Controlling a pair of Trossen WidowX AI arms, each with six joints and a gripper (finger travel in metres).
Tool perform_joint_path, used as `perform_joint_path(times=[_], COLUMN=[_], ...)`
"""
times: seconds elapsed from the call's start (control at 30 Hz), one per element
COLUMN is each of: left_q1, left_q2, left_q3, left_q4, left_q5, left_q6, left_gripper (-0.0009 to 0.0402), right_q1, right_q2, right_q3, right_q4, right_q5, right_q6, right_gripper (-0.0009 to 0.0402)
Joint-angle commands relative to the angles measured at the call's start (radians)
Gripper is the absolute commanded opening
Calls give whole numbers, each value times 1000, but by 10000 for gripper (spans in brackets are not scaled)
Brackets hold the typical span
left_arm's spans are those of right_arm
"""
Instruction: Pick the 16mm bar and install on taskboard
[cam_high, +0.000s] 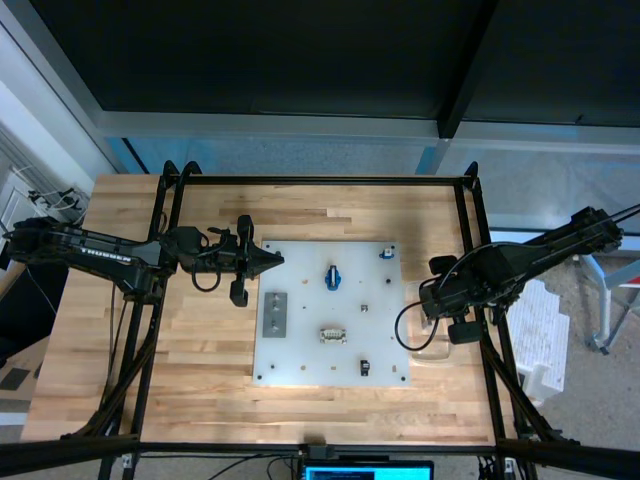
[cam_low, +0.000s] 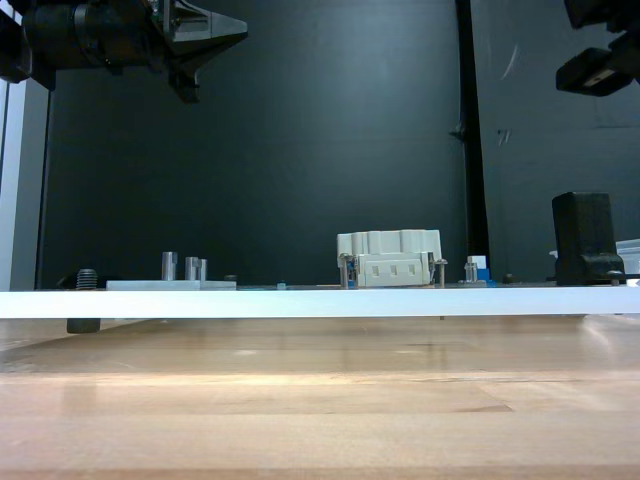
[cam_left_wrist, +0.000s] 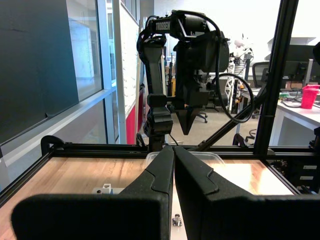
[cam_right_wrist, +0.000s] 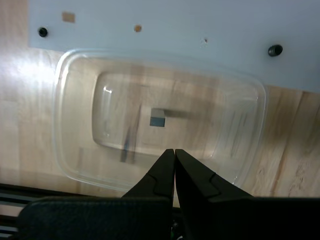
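The right pincer (cam_right_wrist: 174, 151) hangs over a clear tray (cam_right_wrist: 65, 100) on the table (cam_high: 200, 380). Its tips are pressed together and hold nothing. The 16mm bar (cam_right_wrist: 157, 119), a small grey piece, lies inside the tray directly below and just ahead of those tips, apart from them. The taskboard (cam_right_wrist: 175, 25) lies beyond the tray's far rim. The left pincer (cam_high: 278, 260) is raised above the taskboard's edge, its tips likewise closed and empty, with the grey block (cam_high: 274, 313) on the board below and to one side of it.

Black arms (cam_high: 100, 255); looped cables (cam_high: 398, 328); tapered claws (cam_left_wrist: 173, 148)
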Motion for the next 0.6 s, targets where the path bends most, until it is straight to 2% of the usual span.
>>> perform_joint_path(times=[0.03,0.4,0.6], left_q1=[0,0,0], left_q2=[0,0,0], left_q3=[0,0,0], left_q4=[0,0,0], left_q5=[0,0,0], left_q6=[0,0,0], left_gripper=[0,0,0], right_q1=[8,12,14], right_q2=[0,1,1], right_q3=[-26,-71,-119], right_q4=[4,76,93], right_q5=[8,13,18], right_q6=[-7,6,46], right_gripper=[5,104,147])
